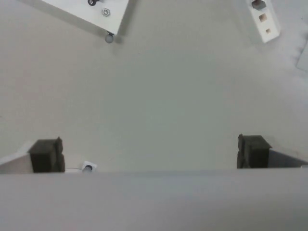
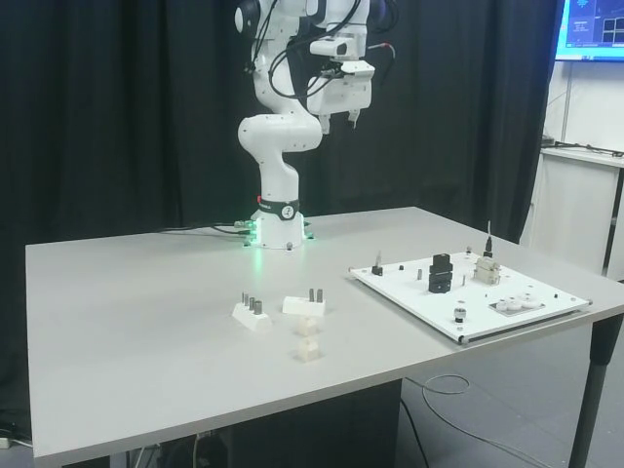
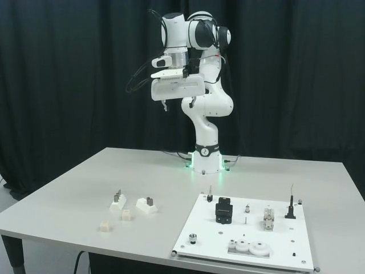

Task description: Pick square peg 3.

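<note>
A: Where's square peg 3 (image 2: 314,292)?
B: Lower centre, a small grey upright stub in a white holder (image 2: 304,305) on the table (image 2: 146,312).
A: The tool (image 1: 149,154)?
B: Open, raised, gripping nothing.

No legible text, labels, brands, numbers or signs appear in any view. The wall screen (image 2: 592,29) in the first room view shows content too small to read.

I stand in a robotics lab. My white arm (image 3: 197,85) is bolted to a grey bench (image 3: 85,188), black curtains (image 3: 68,68) close off the space behind me, and a white assembly board (image 3: 251,228) with small fixtures lies on the bench. A monitor (image 2: 593,29) glows in one corner.
</note>
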